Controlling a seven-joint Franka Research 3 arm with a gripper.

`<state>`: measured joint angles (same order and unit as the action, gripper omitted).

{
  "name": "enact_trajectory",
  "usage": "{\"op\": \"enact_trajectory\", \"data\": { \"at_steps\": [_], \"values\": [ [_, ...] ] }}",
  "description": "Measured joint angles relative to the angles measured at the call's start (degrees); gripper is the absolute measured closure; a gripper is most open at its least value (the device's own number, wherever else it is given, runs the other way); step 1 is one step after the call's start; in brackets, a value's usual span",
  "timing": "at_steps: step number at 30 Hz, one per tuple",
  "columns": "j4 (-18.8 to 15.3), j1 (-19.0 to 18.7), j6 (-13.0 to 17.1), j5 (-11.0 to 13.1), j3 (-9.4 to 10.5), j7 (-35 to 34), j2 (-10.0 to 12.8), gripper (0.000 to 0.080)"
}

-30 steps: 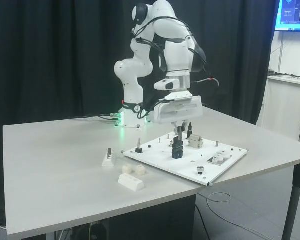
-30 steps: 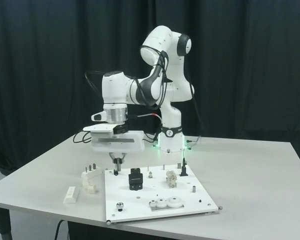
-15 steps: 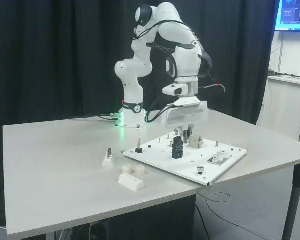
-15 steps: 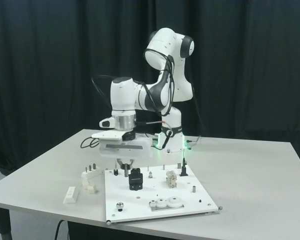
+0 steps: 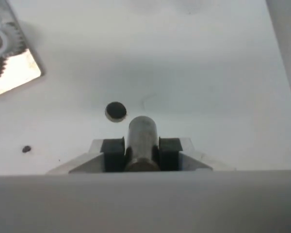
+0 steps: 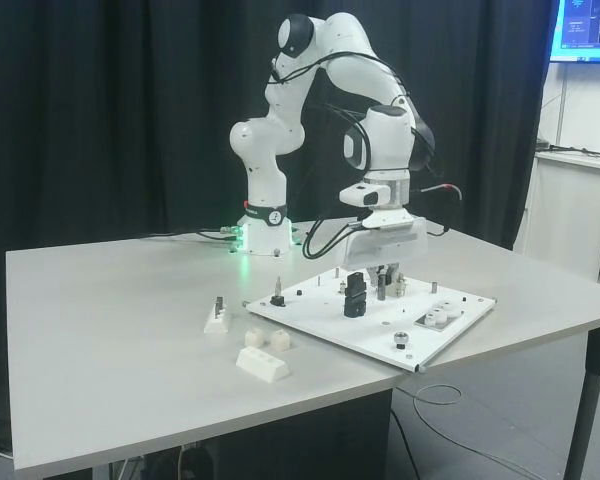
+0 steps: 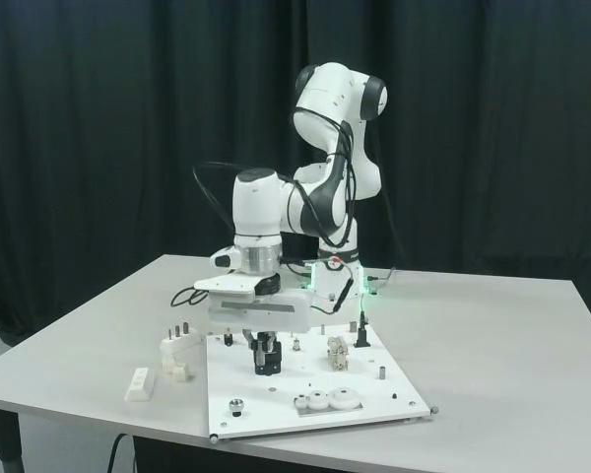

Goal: Insert round peg 4.

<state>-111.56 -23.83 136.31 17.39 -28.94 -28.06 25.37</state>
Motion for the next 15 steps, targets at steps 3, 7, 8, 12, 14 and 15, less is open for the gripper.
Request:
{"op": "enact_trajectory", "data": {
  "at_steps": [3, 7, 8, 12, 14, 15],
  "values": [
    [0.3, 0.0, 0.0, 0.0, 0.17, -0.4, 0.7, 0.0658],
    [0.8, 0.0, 0.0, 0.0, 0.37, -0.7, 1.7, 0.0658],
    [0.9, 0.0, 0.0, 0.0, 0.44, -0.9, 1.9, 0.0658],
    [1.3, 0.0, 0.0, 0.0, 0.76, -1.3, 2.8, 0.0658],
    [1.4, 0.0, 0.0, 0.0, 0.92, -1.4, 3.2, 0.0658],
    [1.6, 0.0, 0.0, 0.0, 1.00, -1.4, 3.4, 0.0658]
  ]
}}
